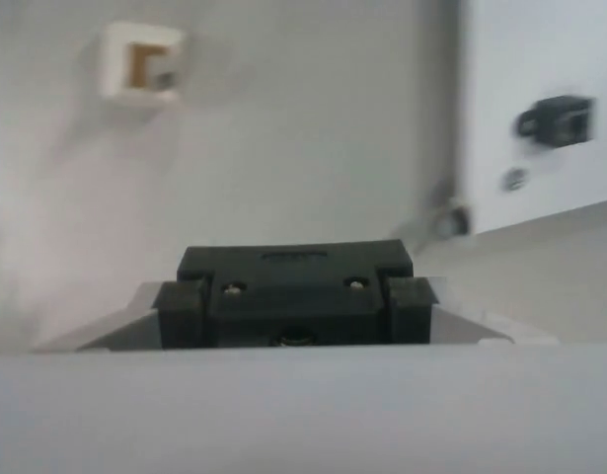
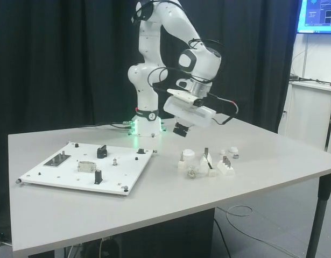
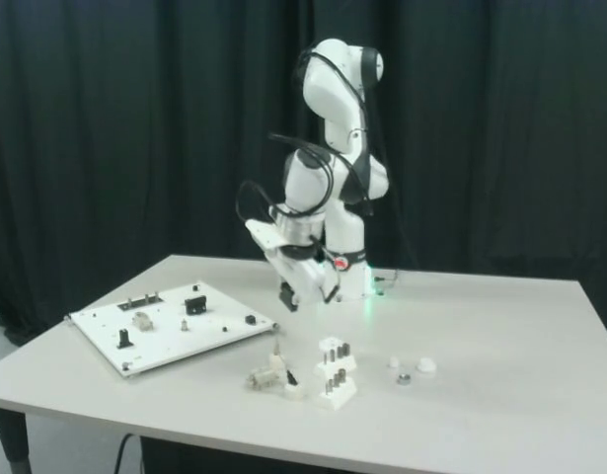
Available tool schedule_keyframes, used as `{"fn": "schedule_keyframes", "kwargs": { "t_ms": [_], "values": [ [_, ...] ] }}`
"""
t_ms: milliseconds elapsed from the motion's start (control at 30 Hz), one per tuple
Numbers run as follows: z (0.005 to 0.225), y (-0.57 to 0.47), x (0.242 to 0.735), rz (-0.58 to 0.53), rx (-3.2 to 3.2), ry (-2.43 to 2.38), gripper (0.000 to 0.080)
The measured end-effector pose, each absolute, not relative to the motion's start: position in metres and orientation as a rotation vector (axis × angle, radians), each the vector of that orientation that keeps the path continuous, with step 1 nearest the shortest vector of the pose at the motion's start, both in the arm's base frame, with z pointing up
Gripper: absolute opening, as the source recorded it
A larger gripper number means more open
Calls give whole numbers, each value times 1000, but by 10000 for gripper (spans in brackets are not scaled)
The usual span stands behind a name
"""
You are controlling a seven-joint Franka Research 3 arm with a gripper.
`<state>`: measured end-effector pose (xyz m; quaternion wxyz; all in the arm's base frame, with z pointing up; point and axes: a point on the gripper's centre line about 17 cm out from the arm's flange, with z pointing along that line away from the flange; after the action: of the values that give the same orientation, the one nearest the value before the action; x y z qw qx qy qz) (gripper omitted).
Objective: Insert D-SUB.
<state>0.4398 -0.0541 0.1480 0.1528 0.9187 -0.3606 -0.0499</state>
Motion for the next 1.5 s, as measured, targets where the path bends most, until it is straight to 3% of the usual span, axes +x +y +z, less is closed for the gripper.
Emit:
{"fn": "schedule_keyframes", "kwargs": {
  "t_ms": [533,1167,1500],
  "values": [
    [166,-138,406,-148,2632,-890,382],
    [175,-225,371,-228,2736,-662,382],
    [178,-275,352,-219,2827,-502,382]
  ]
}}
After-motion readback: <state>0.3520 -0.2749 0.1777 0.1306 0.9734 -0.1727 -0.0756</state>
